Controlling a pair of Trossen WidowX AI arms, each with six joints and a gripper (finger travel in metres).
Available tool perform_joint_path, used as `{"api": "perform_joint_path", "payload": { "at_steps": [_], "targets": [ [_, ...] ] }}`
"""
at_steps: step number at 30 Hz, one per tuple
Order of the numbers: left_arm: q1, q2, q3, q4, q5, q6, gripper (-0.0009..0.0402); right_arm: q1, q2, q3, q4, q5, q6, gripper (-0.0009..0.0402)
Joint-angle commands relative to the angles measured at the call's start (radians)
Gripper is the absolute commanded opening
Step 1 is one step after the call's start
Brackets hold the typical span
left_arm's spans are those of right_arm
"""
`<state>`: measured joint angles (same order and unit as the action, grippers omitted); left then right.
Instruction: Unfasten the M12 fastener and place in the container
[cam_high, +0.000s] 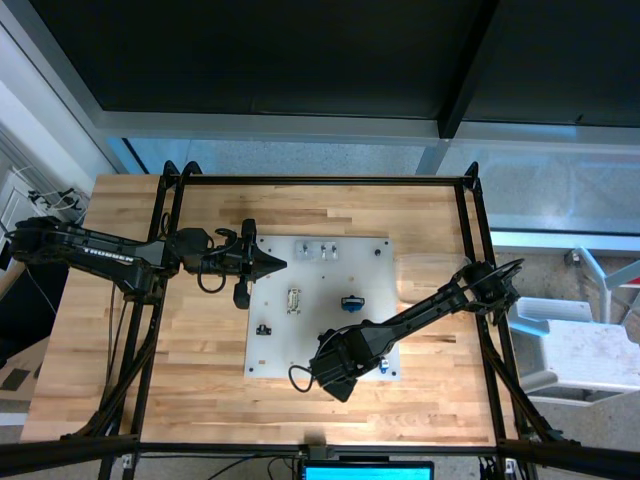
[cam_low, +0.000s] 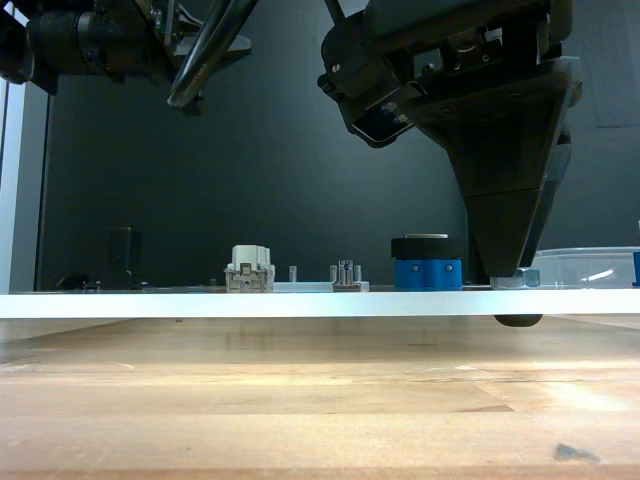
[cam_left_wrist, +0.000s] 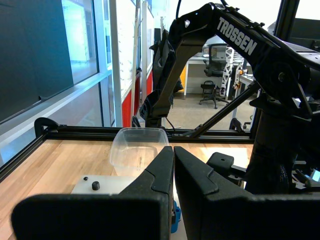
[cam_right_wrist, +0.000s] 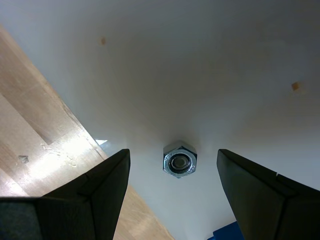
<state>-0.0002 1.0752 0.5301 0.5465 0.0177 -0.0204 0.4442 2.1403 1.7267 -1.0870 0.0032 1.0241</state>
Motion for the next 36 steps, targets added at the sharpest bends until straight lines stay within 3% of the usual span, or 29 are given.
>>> {"api": "perform_joint_path", "payload": {
  "at_steps": [1, 8, 24, 33, 36],
  "targets": [
    [0.000, 0.000, 0.000, 0.000, 0.000, 0.000, 0.0000, -0.001, -0.001, -0.003, 0.003, -0.005, -0.001, 0.0242],
    [0.000, 0.000, 0.000, 0.000, 0.000, 0.000, 0.0000, -0.002, -0.001, -0.009, 0.005, -0.021, 0.000, 0.0195],
    [0.000, 0.000, 0.000, 0.000, 0.000, 0.000, 0.0000, -0.004, -0.001, -0.014, 0.010, -0.022, -0.001, 0.0069],
    [0.000, 0.000, 0.000, 0.000, 0.000, 0.000, 0.0000, -0.004, -0.001, -0.016, 0.013, -0.023, -0.013, 0.0029],
    [0.000, 0.000, 0.000, 0.000, 0.000, 0.000, 0.0000, -0.004, -0.001, -0.016, 0.014, -0.023, -0.055, 0.0025]
  ]
}}
